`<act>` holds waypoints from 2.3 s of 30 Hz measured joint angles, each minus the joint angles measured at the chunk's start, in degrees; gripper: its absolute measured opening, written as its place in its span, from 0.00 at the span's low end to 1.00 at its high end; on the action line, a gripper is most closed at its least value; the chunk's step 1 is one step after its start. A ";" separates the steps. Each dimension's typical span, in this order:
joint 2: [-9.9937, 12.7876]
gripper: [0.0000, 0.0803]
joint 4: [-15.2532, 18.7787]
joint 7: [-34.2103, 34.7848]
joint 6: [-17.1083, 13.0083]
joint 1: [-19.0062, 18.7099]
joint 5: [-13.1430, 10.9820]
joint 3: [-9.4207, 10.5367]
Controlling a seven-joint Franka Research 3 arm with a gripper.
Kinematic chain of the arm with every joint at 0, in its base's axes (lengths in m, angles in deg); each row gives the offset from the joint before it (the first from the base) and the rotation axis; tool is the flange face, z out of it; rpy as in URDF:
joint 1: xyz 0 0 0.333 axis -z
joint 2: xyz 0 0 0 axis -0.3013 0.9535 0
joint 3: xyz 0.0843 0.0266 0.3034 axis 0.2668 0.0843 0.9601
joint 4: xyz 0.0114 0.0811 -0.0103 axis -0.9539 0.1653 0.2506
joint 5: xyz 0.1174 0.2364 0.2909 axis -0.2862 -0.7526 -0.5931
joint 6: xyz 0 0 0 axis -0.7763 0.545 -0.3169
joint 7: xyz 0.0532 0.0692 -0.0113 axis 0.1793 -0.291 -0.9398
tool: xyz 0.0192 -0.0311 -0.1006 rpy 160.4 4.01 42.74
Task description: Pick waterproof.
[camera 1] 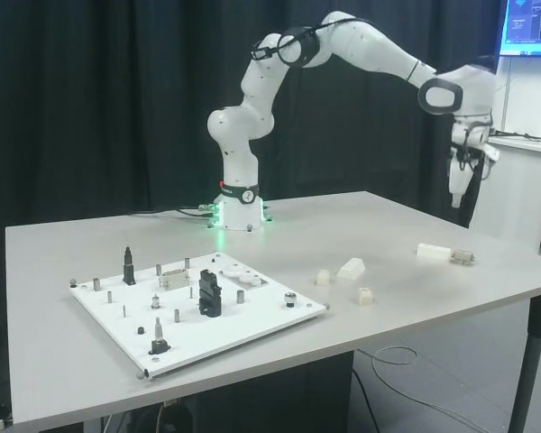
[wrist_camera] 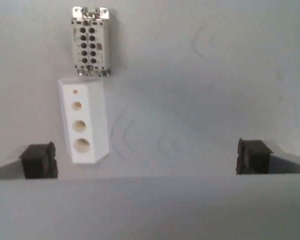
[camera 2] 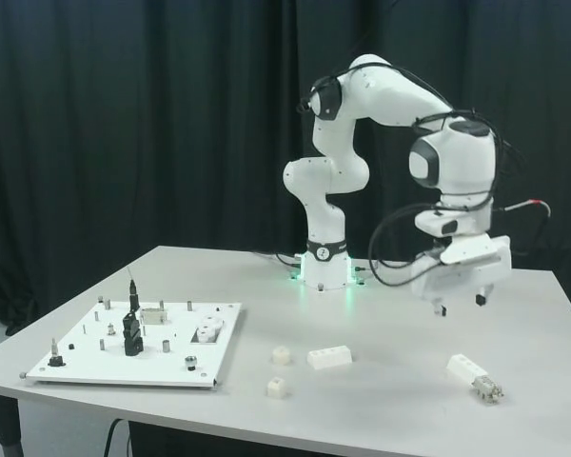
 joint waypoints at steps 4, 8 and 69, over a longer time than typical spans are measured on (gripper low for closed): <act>1.67 1.00 0.00 -1.09 -1.37 -1.31 0.00 -0.74; 3.16 1.00 0.00 -1.28 -2.77 -3.02 0.00 -1.97; 16.78 1.00 -3.12 -0.42 -14.57 -15.03 -2.43 -11.87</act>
